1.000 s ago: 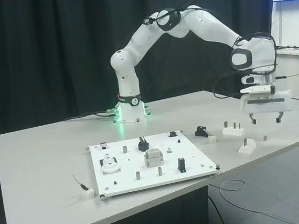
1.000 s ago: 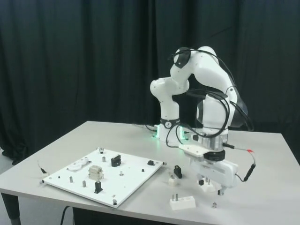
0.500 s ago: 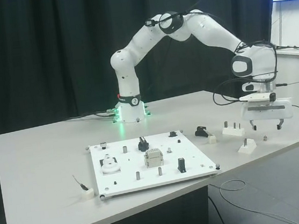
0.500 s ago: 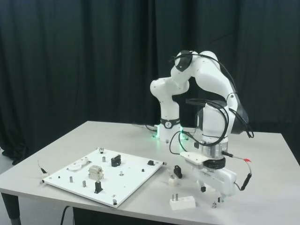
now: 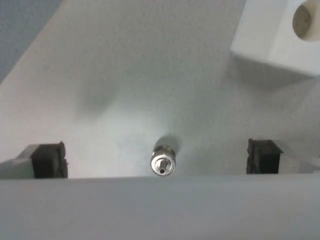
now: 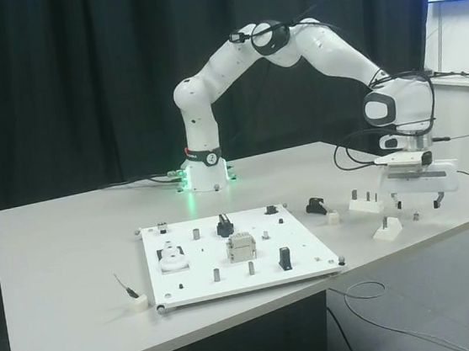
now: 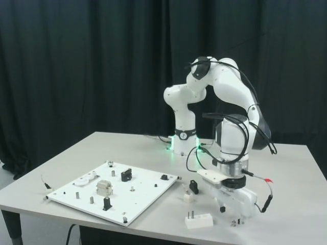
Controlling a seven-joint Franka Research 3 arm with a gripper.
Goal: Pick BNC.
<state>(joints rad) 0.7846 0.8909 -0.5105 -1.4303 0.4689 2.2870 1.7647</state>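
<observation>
The gripper (image 5: 156, 159) is low over the grey table (image 6: 64, 246), with its fingers (image 5: 49, 160) wide apart. The small metal BNC (image 5: 163, 161) stands between them, untouched, near the table's edge, beside a white block (image 5: 280, 35).

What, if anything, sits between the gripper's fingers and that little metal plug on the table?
Nothing visible. The gripper is open, its fingers on either side of the upright BNC, with only bare grey table between.

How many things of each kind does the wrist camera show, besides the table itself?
black fingertips: 2
BNC connector: 1
white block: 1
Total: 4
</observation>
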